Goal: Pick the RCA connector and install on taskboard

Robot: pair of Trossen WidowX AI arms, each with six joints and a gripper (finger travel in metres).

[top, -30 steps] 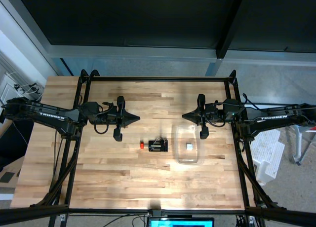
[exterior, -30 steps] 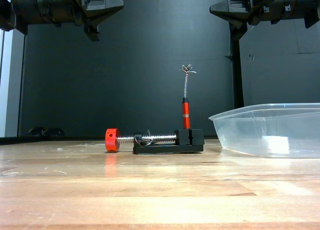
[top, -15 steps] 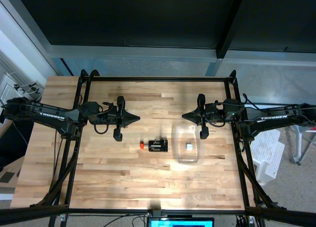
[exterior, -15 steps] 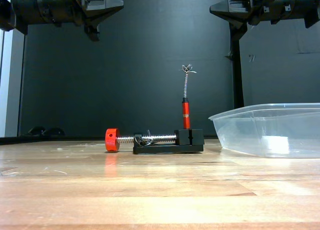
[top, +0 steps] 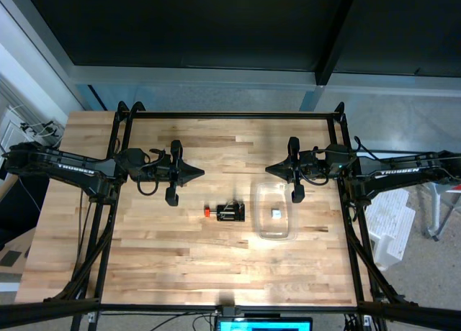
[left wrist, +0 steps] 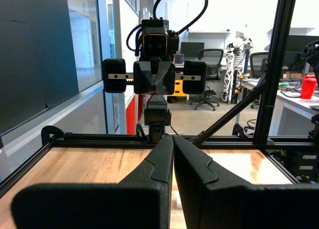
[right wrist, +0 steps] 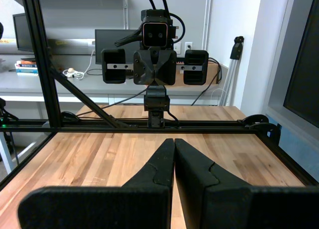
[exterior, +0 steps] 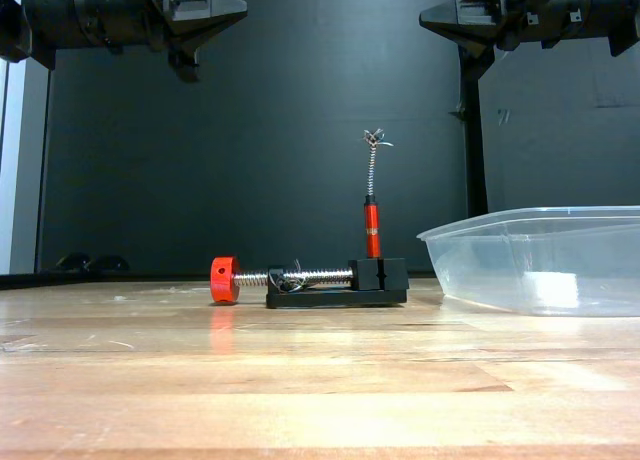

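Observation:
The red connector [exterior: 371,230] stands upright on the black vise [exterior: 340,280] with nothing holding it. Its braided cable [exterior: 372,170] rises straight above it and ends in a frayed tip. In the high view the vise [top: 230,213] lies mid-table with its red knob [top: 207,211] toward the left. The white block [top: 275,213] sits bare in the clear tray [top: 261,201]. My left gripper [top: 200,173] hovers high, behind and left of the vise, its fingers [left wrist: 162,157] pressed together on nothing. My right gripper [top: 269,170] hovers high behind the tray, its fingers [right wrist: 162,162] likewise together and empty.
The tray [exterior: 540,242] stands just right of the vise on the wooden table. A black frame rail [top: 230,116] runs along the table's far edge. Each wrist view looks straight across at the other arm.

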